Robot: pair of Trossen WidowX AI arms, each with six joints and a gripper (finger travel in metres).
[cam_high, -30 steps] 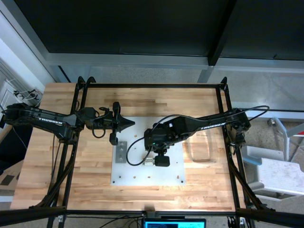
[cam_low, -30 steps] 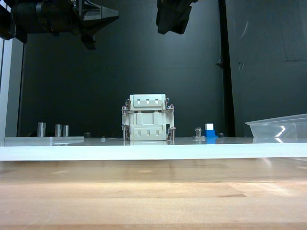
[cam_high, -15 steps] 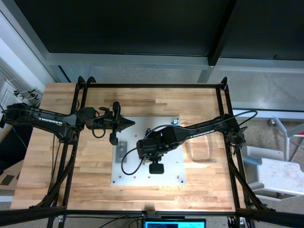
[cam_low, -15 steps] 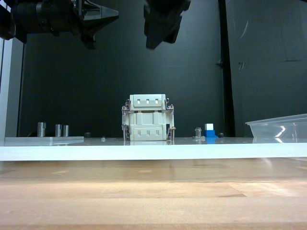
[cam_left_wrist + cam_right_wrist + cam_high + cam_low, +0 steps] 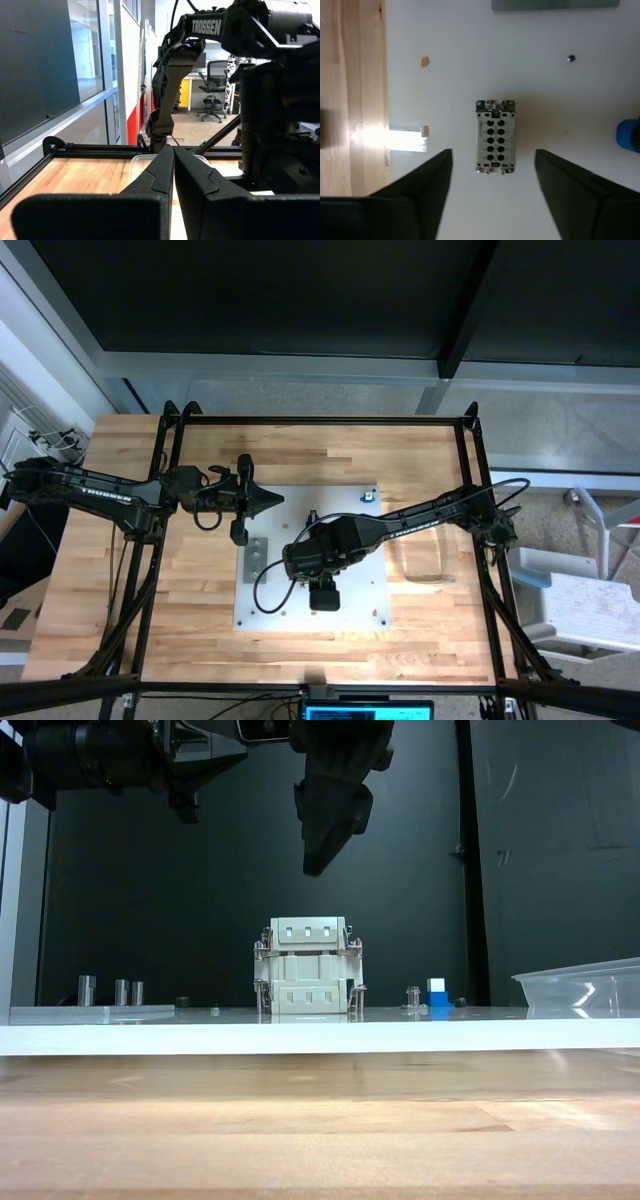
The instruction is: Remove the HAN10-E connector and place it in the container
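Two-rowed beige HAN10-E connector under open right pincer; left pincer aside.

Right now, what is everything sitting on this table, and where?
wooden table: one, light brown, under everything.
white board: one, table centre.
HAN10-E connector: one, beige-grey, middle of the board.
container: one, clear, right of the board.
blue piece: one, board's far right corner.
grey plate: one, board's left side.
metal posts: three, silver, board's left side.
left gripper: one, black, shut, above board's far left.
right gripper: one, black, open, above the connector.
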